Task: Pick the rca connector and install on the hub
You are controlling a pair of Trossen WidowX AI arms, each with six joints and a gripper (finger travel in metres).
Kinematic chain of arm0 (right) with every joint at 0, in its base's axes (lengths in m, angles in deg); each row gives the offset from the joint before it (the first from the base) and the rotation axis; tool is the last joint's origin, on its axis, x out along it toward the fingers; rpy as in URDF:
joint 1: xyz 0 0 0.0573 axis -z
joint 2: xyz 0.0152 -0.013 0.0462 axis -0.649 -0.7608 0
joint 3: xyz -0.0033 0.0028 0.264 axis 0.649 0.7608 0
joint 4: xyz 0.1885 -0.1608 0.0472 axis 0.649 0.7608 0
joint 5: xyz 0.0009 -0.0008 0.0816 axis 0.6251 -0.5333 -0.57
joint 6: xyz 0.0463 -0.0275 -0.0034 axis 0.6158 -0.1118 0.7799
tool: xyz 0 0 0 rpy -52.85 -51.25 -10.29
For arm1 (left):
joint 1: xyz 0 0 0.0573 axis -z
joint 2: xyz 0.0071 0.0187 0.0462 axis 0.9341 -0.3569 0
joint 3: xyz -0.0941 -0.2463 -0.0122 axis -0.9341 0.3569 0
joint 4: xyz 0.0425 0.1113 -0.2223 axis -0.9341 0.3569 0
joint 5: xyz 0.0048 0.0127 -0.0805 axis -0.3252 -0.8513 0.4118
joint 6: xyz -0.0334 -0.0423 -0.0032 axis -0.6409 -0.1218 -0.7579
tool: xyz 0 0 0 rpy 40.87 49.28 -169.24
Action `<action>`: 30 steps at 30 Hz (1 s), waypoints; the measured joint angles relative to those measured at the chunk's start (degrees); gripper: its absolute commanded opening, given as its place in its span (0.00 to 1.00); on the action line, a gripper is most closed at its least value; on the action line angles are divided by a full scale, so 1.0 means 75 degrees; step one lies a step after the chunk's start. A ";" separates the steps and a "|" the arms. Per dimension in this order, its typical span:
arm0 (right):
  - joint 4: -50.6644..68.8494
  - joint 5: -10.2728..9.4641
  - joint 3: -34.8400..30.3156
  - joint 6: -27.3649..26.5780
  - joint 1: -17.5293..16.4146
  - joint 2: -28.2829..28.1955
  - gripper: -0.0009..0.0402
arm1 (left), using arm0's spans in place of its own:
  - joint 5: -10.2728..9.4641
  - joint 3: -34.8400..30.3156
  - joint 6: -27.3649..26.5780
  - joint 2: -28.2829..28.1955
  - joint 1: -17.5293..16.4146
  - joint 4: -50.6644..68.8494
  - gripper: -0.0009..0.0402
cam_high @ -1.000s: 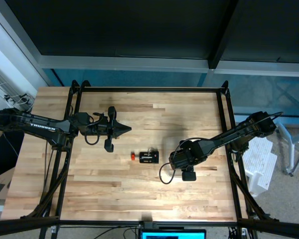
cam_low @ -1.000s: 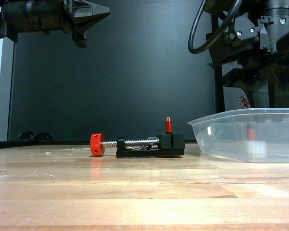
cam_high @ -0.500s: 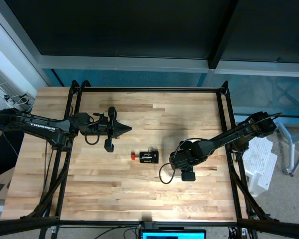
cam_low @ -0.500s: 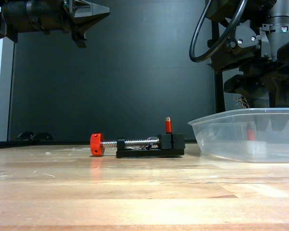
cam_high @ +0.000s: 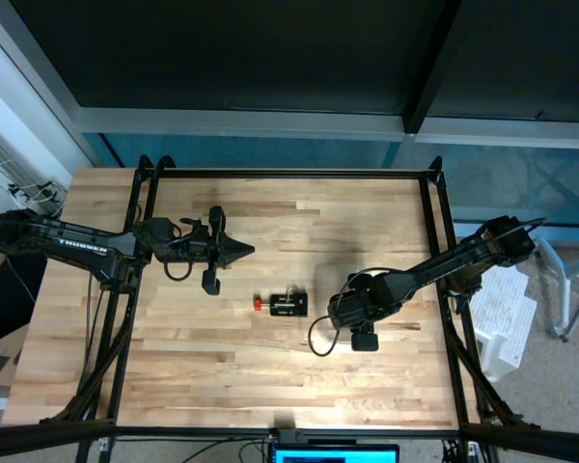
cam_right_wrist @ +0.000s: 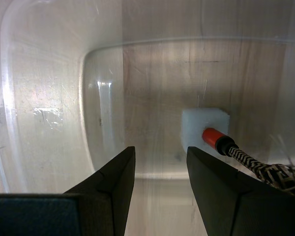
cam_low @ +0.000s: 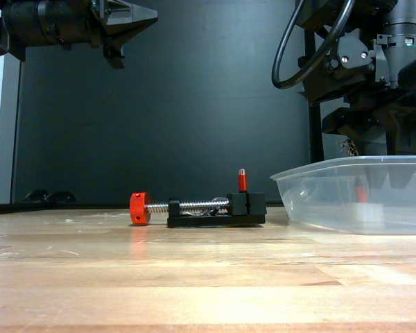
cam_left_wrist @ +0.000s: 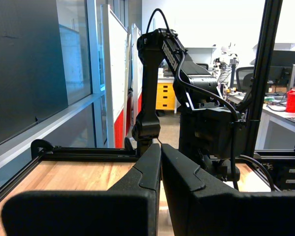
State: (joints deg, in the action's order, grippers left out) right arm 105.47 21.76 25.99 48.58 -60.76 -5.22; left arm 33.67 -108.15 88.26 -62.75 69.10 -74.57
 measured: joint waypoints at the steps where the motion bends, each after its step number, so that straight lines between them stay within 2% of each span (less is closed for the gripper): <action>1: 0.0000 0.0000 0.0000 0.0000 0.0000 0.0000 0.37 | 0.0000 0.0000 -0.0003 0.0000 0.0000 0.0000 0.02; 30: 0.0000 -0.0032 0.0000 0.0003 -0.0015 0.0000 0.29 | -0.0003 -0.0003 0.0000 0.0000 0.0000 0.0000 0.02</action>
State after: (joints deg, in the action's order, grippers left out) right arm 105.47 21.52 25.99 48.60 -60.87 -5.22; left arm 33.65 -108.17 88.26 -62.75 69.10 -74.57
